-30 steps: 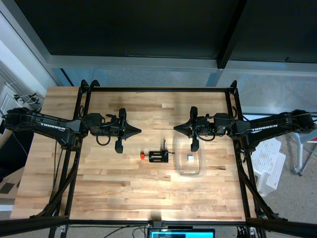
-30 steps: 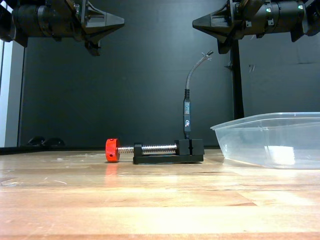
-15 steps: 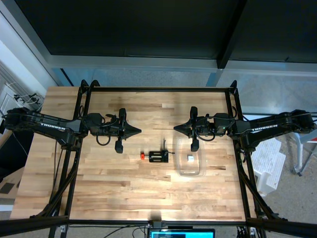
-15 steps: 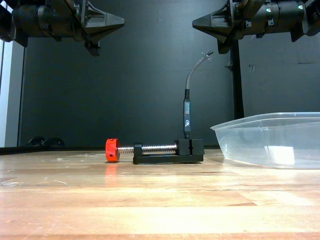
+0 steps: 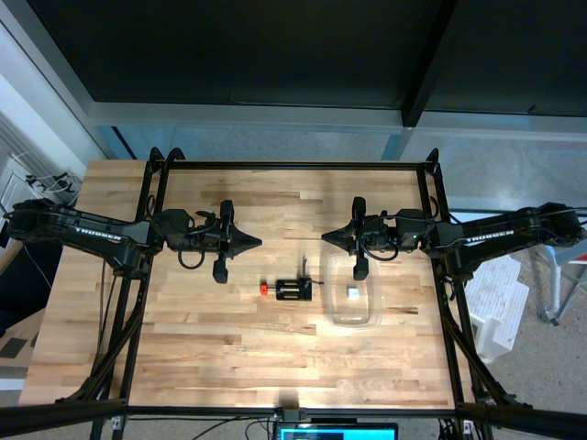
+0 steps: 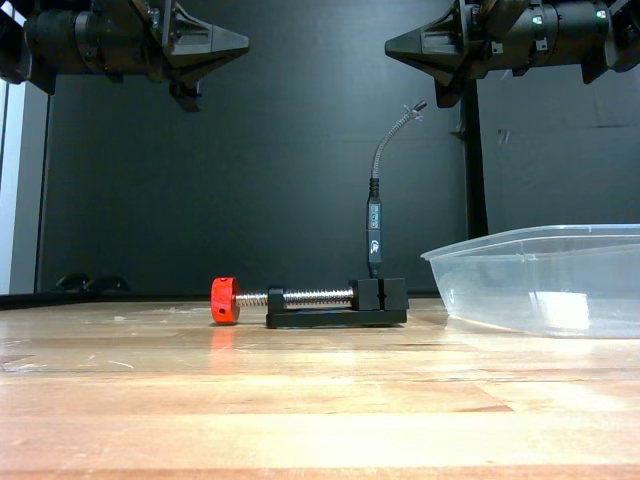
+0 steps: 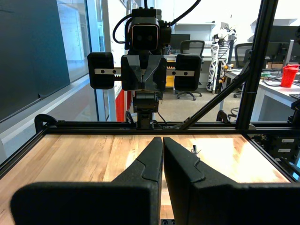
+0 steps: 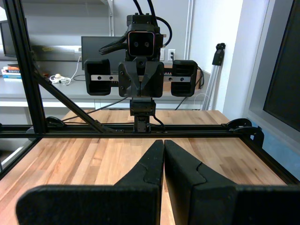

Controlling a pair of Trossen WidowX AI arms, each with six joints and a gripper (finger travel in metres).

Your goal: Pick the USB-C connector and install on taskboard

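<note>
Black and small, the taskboard (image 5: 292,291) lies on the counter (image 5: 211,339), with the USB-C connector (image 6: 373,228) standing upright in it, apparently seated. The left hand (image 5: 257,243) and right hand (image 5: 326,237) are held high, closed and empty. The cable (image 6: 385,140) could be snagged by a descending hand, and the taskboard dragged against the clear tray (image 5: 371,316) nearby. Pale wood planks are framed by black rails (image 5: 293,166); an office desk (image 7: 281,91) is seen beyond.

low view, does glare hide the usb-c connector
Low view: no glare on the USB-C connector, dark against a dark backdrop on the taskboard; bright patch on the tray; left gripper and right gripper silhouetted overhead. Wrist views: both shut, bright background.
</note>
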